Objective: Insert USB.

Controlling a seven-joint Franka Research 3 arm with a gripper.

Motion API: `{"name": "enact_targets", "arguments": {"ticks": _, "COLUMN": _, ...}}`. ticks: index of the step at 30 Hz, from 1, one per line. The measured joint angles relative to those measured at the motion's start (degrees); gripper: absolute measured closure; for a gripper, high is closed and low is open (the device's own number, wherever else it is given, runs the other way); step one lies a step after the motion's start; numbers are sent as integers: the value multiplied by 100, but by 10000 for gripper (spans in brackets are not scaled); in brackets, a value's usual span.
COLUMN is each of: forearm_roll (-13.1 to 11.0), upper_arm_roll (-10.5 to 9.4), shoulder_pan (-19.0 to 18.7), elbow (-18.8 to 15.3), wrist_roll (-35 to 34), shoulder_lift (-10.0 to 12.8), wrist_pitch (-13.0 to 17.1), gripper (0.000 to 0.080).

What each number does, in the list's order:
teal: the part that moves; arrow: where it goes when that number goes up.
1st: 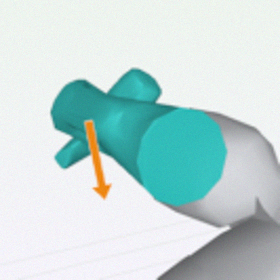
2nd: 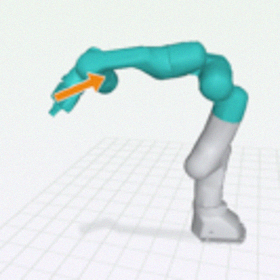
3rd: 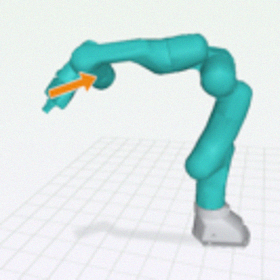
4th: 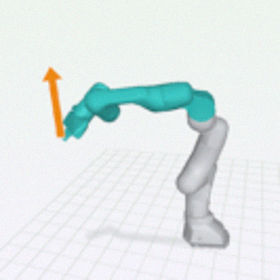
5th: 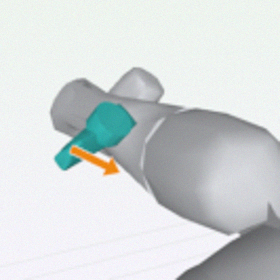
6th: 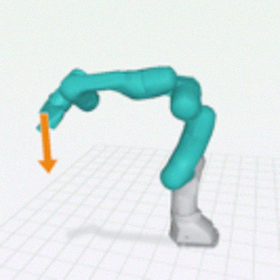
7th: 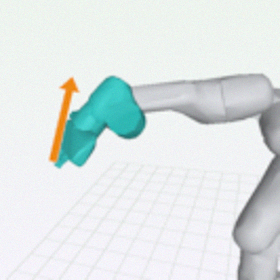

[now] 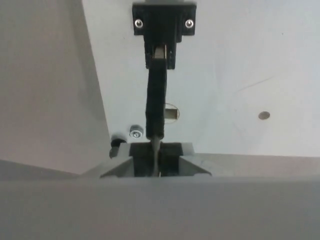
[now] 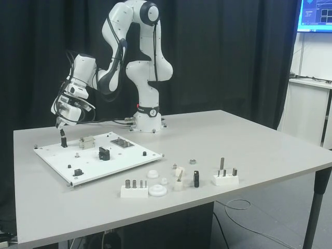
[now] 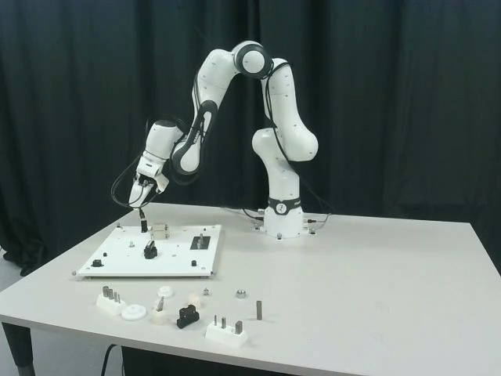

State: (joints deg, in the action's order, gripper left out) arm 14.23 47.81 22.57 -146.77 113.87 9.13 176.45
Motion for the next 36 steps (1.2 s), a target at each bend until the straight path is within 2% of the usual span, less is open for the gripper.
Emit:
{"name": "enact_targets", "arguments": {"ticks": 12, "forearm_roll": 0, "upper_arm_roll": 0, "shoulder_pan": 5, "elbow": -15, "wrist_roll": 30, "shoulder_lift": -108, "wrist_pitch": -265, "gripper": 777}}
{"name": "enact_targets", "arguments": {"ticks": 36, "forearm_roll": -7, "upper_arm_roll": 0, "shoulder_pan": 5, "elbow": -15, "wrist_roll": 37, "shoulder_lift": -117, "wrist_pitch": -329, "gripper": 777}}
